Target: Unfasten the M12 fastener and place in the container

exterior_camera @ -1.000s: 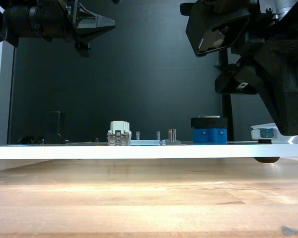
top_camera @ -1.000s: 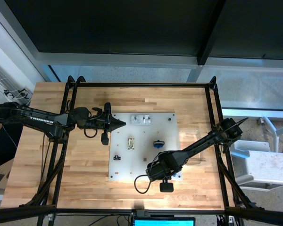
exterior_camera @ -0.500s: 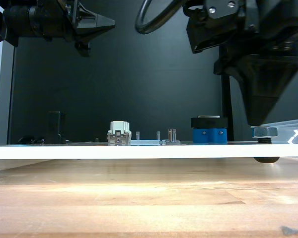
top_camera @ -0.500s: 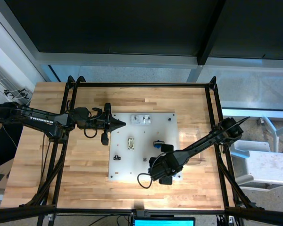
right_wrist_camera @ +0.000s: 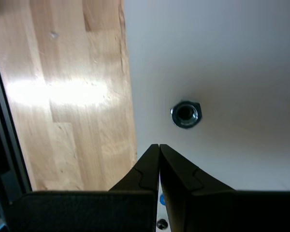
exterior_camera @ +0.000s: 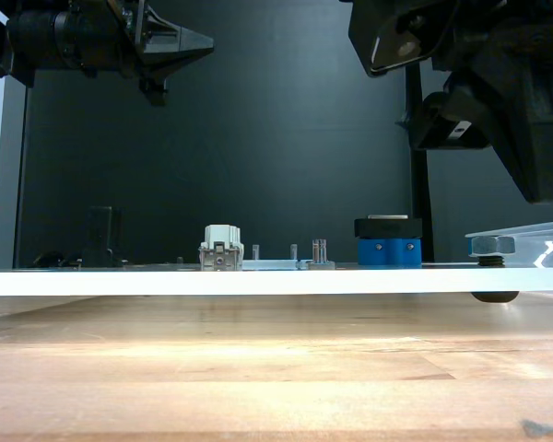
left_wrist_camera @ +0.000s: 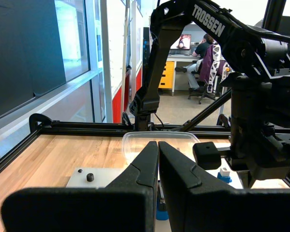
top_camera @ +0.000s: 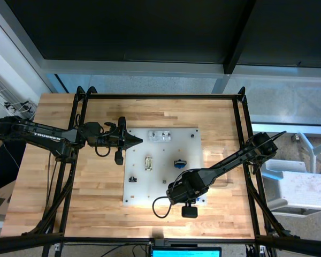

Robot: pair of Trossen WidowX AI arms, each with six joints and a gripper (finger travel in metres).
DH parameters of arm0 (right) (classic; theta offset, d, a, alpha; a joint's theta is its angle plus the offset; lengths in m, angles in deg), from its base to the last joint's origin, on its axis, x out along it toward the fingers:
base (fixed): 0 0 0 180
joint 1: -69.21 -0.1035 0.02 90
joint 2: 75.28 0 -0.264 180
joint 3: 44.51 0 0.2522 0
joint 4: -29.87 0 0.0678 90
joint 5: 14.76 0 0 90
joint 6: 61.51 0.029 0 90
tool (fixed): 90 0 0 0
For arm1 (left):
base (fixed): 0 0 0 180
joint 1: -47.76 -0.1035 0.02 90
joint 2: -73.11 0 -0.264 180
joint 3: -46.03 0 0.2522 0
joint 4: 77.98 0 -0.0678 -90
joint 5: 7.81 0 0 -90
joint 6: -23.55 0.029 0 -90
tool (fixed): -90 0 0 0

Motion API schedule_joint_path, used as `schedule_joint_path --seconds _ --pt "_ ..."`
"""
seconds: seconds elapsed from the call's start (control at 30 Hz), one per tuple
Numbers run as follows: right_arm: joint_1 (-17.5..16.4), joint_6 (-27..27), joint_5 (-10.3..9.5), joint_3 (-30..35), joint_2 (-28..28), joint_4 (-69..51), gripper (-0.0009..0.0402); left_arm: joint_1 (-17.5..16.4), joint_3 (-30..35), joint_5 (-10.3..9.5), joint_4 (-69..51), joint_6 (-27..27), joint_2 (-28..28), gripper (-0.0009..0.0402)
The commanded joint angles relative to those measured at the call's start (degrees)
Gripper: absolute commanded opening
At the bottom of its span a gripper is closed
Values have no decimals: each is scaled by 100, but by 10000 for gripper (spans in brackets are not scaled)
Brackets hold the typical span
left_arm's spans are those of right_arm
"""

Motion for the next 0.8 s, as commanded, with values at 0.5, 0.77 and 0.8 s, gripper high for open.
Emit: schedule_joint_path --seconds 0.5,0.77,0.8 --pt "-44 2 450 -57 302 264 0 0 0 2 2 0 0 0" --pt "-44 -46 452 -57 302 142 0 0 0 2 0 0 0 0" --pt "-42 -66 476 -57 302 136 0 -2 0 2 2 0 0 0"
